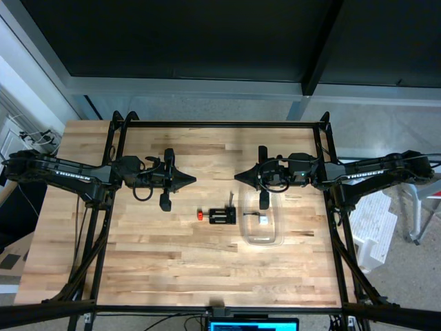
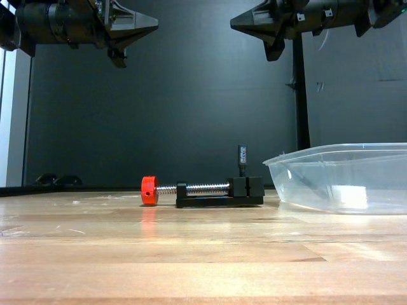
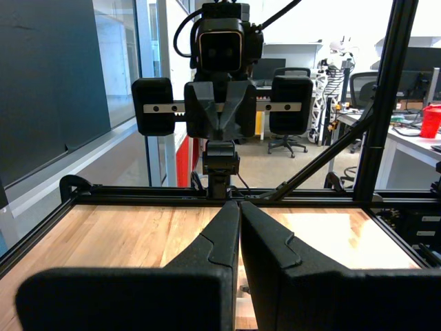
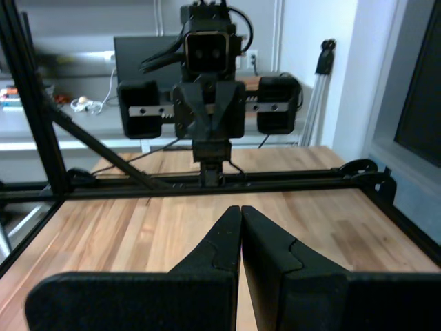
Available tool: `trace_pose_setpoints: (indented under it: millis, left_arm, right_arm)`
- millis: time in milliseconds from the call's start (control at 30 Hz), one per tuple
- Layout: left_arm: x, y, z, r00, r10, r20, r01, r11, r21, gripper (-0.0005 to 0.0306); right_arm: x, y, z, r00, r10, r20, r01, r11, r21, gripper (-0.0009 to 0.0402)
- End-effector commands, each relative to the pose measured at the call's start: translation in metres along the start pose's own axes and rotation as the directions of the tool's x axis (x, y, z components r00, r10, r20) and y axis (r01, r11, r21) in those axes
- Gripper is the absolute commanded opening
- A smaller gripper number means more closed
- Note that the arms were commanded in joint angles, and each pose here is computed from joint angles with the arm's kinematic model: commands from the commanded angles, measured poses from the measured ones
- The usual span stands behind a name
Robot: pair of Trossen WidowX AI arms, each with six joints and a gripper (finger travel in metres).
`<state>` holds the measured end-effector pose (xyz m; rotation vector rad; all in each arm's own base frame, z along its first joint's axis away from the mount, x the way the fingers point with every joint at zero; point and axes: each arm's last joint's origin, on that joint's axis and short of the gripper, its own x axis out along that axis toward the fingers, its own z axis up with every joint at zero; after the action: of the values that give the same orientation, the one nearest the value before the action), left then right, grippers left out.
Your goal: Remove the USB-C connector from taskboard and place in the container
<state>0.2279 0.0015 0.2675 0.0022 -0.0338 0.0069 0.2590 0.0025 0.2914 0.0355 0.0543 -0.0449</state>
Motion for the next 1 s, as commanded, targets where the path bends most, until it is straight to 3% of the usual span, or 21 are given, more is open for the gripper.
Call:
trace_pose_setpoints:
  millis: [33,200,400,1000]
  left_arm:
    - [0.0,0.0,0.0,1.0,0.0,0.0,0.0,1.0,0.0,0.0]
    - [0.0,0.0,0.0,1.0,0.0,0.0,0.0,1.0,0.0,0.0]
    - [0.0,0.0,0.0,1.0,0.0,0.0,0.0,1.0,0.0,0.0]
    - [0.0,0.0,0.0,1.0,0.0,0.0,0.0,1.0,0.0,0.0]
  right_arm:
    - [-0.001,-0.001,-0.002,0.999,-0.001,0.033,0.001,1.0,0.001,0.0]
    - [-0.003,-0.003,-0.006,0.998,-0.006,0.056,0.005,1.0,0.004,0.0]
    - [-0.005,-0.003,-0.009,0.997,0.024,0.068,-0.024,1.0,0.002,0.0]
    - [-0.007,-0.004,-0.018,0.997,0.023,0.076,-0.023,1.0,0.01,0.0]
